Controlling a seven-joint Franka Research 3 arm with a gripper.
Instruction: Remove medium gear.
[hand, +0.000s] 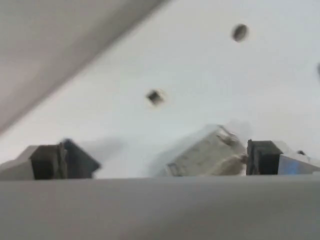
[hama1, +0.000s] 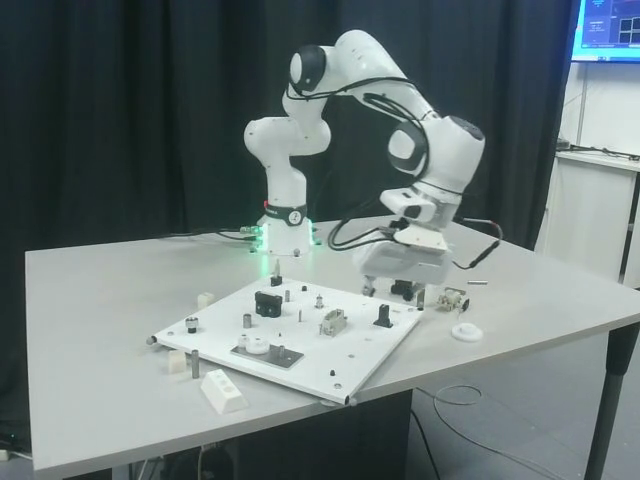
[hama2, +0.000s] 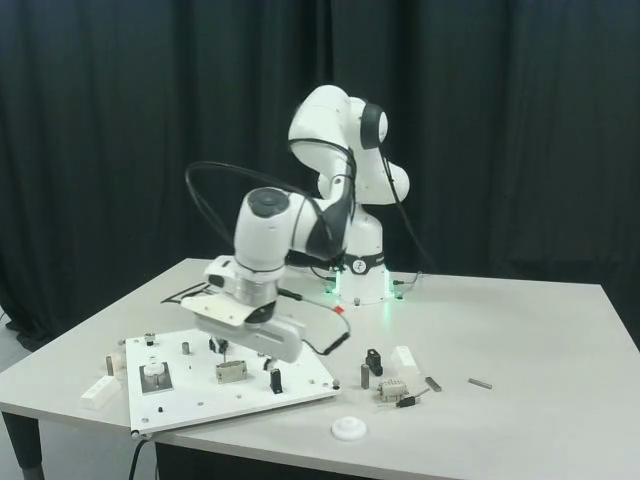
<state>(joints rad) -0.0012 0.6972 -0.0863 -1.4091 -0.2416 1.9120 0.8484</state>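
While poised low over white square assembly board (hama1: 350, 355), black two-finger gripper (hand: 155, 160) spread apart, unladen, white round gear (hama2: 348, 429) lower centre on grey table (hama2: 520, 400).

A black curtain (hama1: 120, 110) hangs in folds behind the grey worktop (hama1: 90, 330), with a lit screen (hama1: 608, 30) mounted high in the corner above a white cabinet (hama1: 590, 210), and grey floor (hama1: 500, 440) shows below.
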